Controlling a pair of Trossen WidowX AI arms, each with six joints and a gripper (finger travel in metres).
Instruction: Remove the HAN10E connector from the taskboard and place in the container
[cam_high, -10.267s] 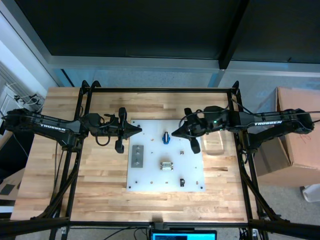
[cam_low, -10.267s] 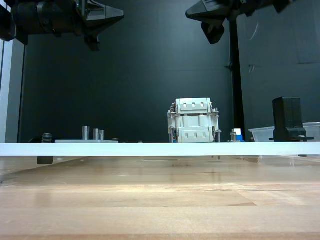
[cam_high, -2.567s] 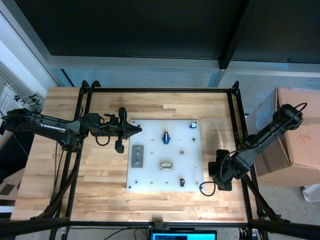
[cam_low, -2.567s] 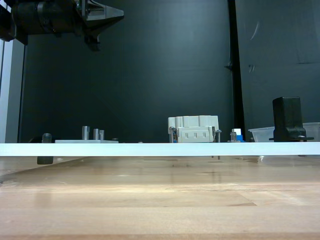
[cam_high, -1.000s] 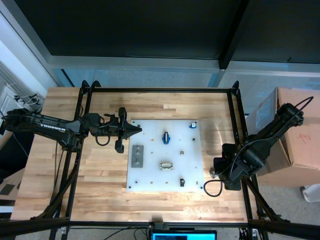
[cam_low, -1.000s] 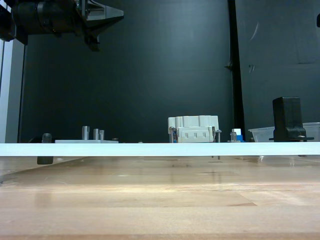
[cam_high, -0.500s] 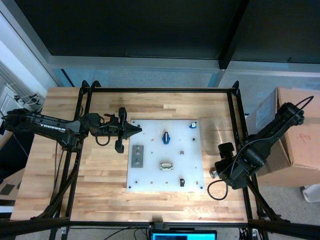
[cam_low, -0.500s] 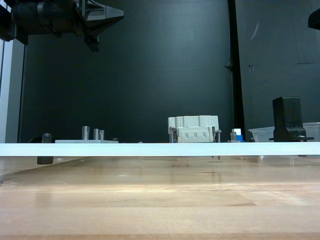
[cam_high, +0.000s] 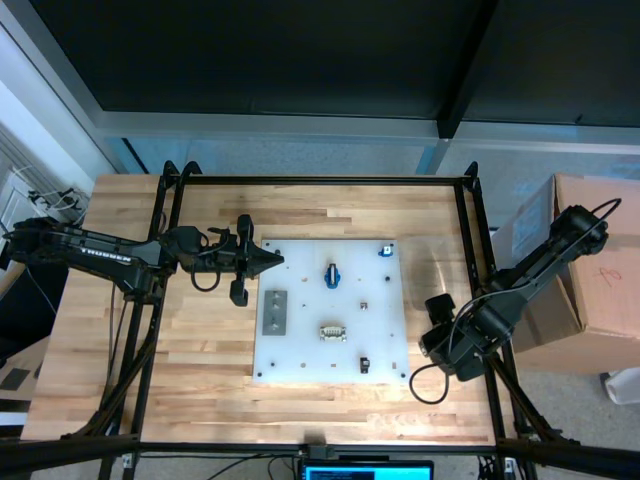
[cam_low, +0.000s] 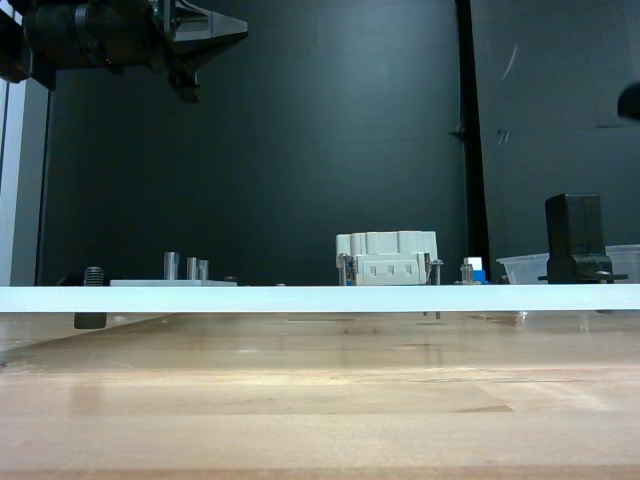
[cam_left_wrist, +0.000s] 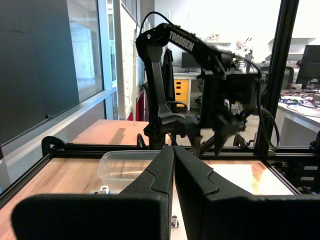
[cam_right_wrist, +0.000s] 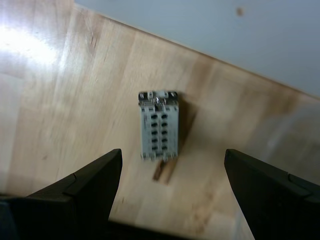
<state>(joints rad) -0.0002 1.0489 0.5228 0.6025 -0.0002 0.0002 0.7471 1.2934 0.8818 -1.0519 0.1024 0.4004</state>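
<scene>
The high view looks down on the whole taskboard, which the low view meets level and edge-on, while the left gripper camera faces across the table and the right gripper camera looks closely down.

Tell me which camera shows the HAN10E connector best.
Right wrist view: the HAN10E connector lies free on the table beside the taskboard, under the open right tool. High view: the right arm hides it. Low and left wrist views don't show it. The shut left tool hovers at the taskboard's left edge.

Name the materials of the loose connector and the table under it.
HAN10E connector: pale grey moulded plastic, apparently, with dark contact holes; lies free on the table below the open right gripper. Table: varnished wood strips, grain and glare. Left gripper, shut, hangs over the taskboard's left edge.
</scene>
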